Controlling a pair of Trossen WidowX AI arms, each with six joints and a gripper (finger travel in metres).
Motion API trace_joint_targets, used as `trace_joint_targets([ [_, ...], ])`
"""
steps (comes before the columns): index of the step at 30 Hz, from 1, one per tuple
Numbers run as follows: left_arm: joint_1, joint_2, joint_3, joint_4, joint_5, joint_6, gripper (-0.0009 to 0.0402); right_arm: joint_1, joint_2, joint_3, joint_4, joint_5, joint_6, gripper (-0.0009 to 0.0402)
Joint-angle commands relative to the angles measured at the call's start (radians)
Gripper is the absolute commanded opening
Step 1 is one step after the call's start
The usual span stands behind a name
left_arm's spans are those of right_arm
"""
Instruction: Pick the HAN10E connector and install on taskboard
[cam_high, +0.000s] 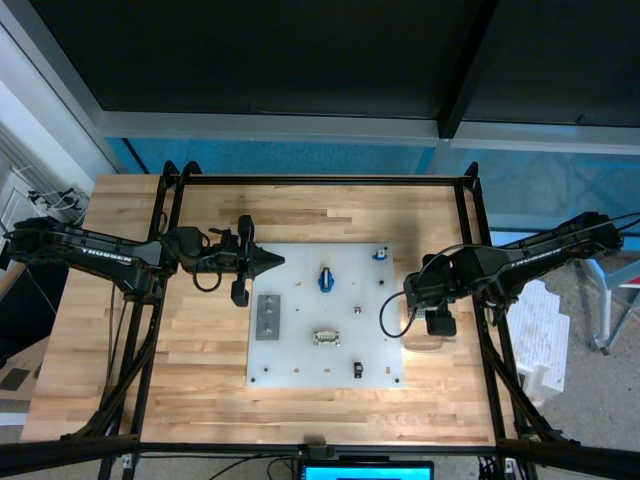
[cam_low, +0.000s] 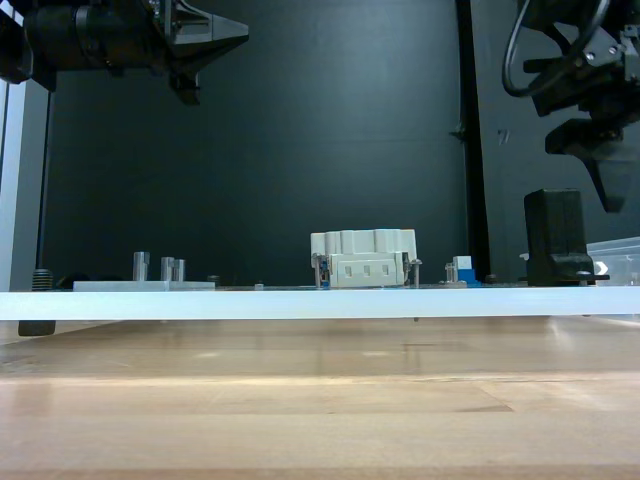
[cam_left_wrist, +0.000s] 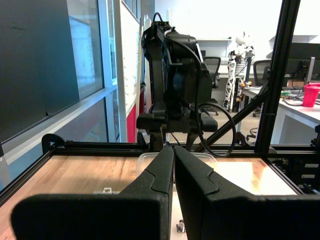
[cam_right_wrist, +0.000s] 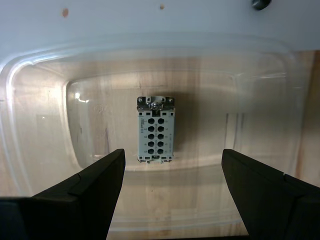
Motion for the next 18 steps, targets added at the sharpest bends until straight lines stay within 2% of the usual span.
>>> trace_joint_targets([
  [1,0.0,0.0,0.0,0.0,0.0,0.0,0.0001,0.005,0.014,-0.028,0.029,0.001,0.0,0.027],
  [18,0.0,0.0,0.0,0.0,0.0,0.0,0.0001,0.025,0.047,-0.15,0.193,0.0,-0.003,0.0266],
])
